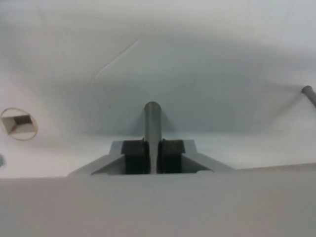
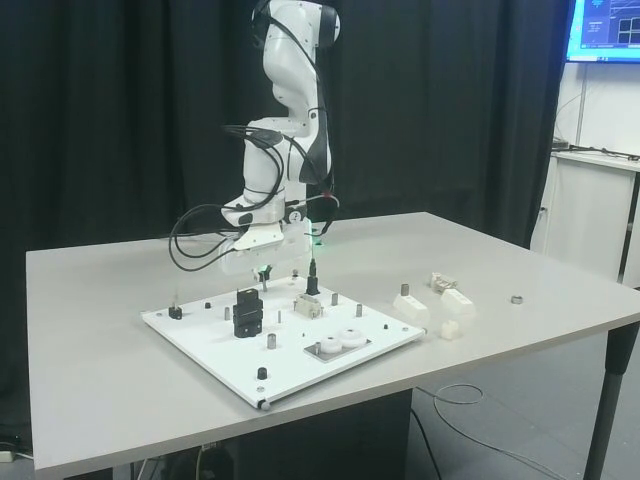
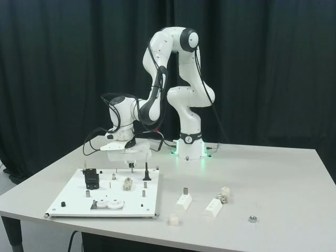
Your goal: Insert round peg 2.
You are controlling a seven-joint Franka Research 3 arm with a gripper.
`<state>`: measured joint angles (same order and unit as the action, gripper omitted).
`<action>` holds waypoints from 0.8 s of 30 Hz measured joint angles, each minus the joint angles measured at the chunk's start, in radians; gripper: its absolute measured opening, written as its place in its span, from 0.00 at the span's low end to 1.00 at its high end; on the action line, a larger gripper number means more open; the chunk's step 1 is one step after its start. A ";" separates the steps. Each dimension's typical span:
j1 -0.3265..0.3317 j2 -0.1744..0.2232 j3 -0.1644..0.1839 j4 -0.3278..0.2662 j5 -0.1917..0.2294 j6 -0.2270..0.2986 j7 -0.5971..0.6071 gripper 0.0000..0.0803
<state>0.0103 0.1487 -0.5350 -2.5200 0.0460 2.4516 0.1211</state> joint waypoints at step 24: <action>0.004 0.000 0.000 -0.001 0.004 0.003 -0.025 0.09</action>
<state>0.0140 0.1486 -0.5350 -2.5207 0.0496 2.4545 0.0964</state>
